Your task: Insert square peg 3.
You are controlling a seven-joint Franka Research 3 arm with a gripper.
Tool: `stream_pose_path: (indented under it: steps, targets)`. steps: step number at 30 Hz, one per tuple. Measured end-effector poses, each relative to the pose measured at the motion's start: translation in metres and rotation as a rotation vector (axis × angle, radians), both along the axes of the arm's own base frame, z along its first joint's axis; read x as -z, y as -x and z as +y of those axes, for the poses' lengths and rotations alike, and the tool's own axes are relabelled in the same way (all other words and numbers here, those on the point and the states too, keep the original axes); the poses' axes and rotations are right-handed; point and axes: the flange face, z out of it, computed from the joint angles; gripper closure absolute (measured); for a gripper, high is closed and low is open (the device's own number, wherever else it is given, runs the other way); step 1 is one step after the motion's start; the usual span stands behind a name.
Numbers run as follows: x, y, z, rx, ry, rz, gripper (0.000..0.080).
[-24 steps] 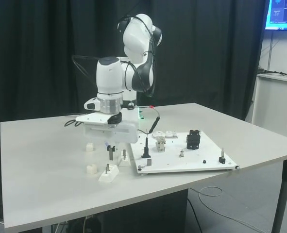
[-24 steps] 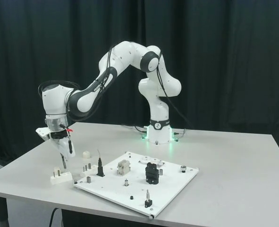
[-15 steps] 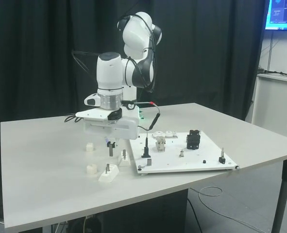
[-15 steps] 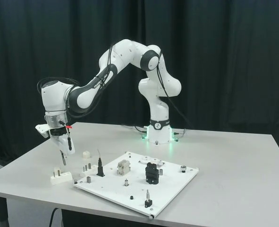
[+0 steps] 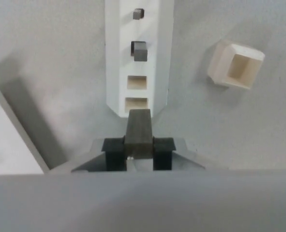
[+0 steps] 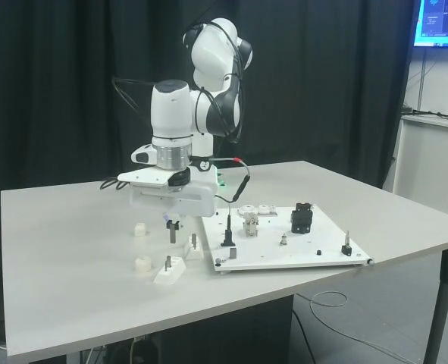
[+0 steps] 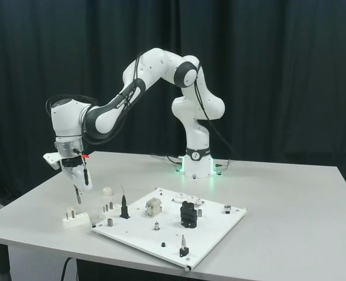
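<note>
One upright peg [image 5: 138,131], long axis vertical

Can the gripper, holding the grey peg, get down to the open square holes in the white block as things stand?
Probably yes. The gripper holds the peg above the white block, and nothing lies between it and the two open holes.

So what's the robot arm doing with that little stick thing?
The white robot arm holds a square peg in its gripper, fingers shut on it. It hangs in the air above a white peg holder on the grey table. In the wrist view, that holder has two smaller pegs standing in it and two empty square holes. The peg is not in any hole yet. A white board of small parts sits beside it.
</note>
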Motion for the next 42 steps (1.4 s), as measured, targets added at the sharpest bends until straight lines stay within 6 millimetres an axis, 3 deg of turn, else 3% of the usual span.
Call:
stream_pose_path:
  steps: [29, 42]
  targets:
    - [-0.007, 0.001, -0.004, -0.038, 0.031, 0.010, 0.0689]
    - [-0.027, 0.011, 0.021, -0.144, -0.034, 0.064, 0.0689]
